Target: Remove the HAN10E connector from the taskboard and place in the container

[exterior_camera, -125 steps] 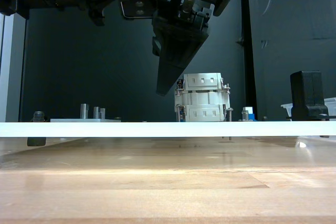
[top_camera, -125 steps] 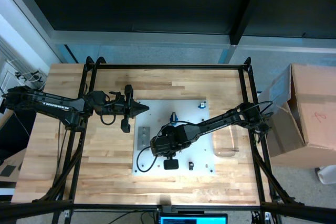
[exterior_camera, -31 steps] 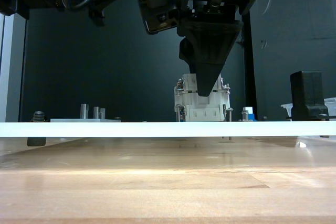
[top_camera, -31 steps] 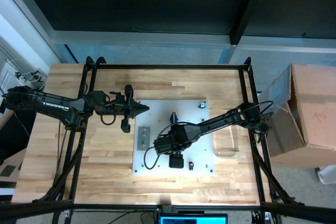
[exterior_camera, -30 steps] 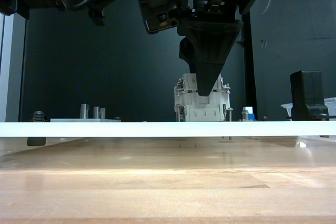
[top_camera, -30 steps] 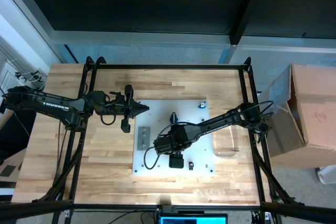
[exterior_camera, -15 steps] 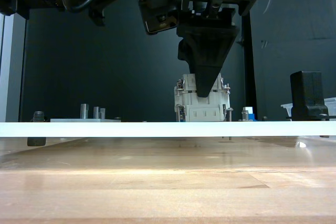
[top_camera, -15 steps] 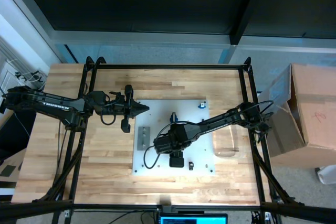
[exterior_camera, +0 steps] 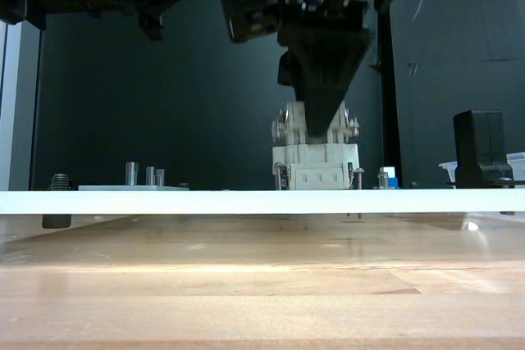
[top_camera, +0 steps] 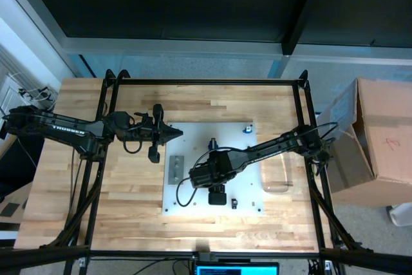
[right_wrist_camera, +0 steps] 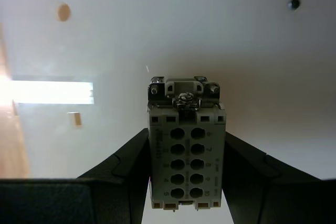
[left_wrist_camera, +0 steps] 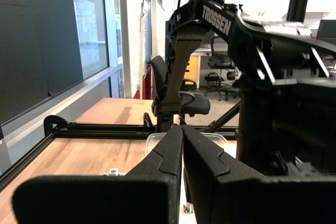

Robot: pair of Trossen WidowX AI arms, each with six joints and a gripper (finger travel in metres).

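Oddly, only the right wrist view shows the HAN10E connector (right_wrist_camera: 186, 156) face-on. It is a cream plastic block with two columns of five round holes, and a screw and metal clips at one end. The right gripper (right_wrist_camera: 186, 136) has its matte black fingers (right_wrist_camera: 128, 156) clamped against the block's two long sides, with the smooth white taskboard (right_wrist_camera: 262, 51) behind.

From the low view the same gripper points straight down, wedge-shaped, its tip covering the connector's middle. The connector stands upright on a pale housing (exterior_camera: 316, 171) with square recesses on the board. Whether it is fully seated there or part-way out, I cannot tell.

From the high view the arm's bulk hides the connector altogether, but the layout is plain. The right gripper is over the board's near half, about midway between its left and right edges. The clear plastic container (top_camera: 277, 190) lies on the wooden table (top_camera: 129, 185) just beside the board's right edge.

The left gripper (top_camera: 174, 132) hangs over the board's far-left corner, well apart from the connector. Its own camera shows its two tapered fingers pressed together tip to tip. A grey metal block (top_camera: 176, 169) with short pegs sits near the board's left edge. A brown cardboard box (top_camera: 380, 140) stands past the table's right edge.
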